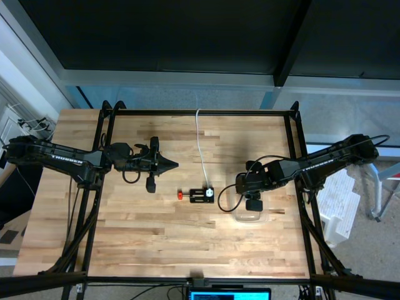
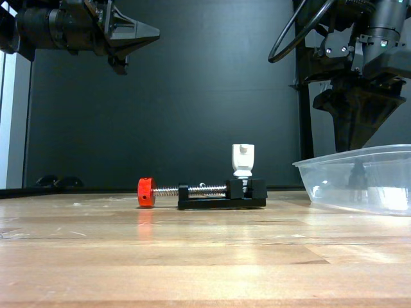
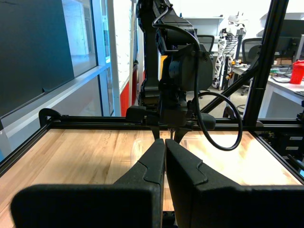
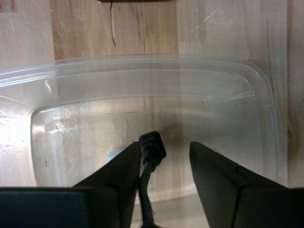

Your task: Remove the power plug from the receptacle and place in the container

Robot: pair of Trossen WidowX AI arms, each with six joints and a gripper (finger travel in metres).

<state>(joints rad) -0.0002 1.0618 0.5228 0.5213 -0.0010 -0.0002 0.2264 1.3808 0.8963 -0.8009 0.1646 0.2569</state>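
Fingers (image 4: 213,175) parted, right gripper (image 4: 165,149) seems to release power plug (image 4: 152,144) into container (image 4: 142,61), three o'clock of receptacle (image 1: 203,195); lift clear next; left gripper (image 1: 174,165), pinched together, at nine

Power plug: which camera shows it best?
Right wrist view: the power plug shows inside the open right gripper, over the container. Low view shows only a dark shape through its wall; high and left wrist views miss it. Left gripper hangs shut, parked left.
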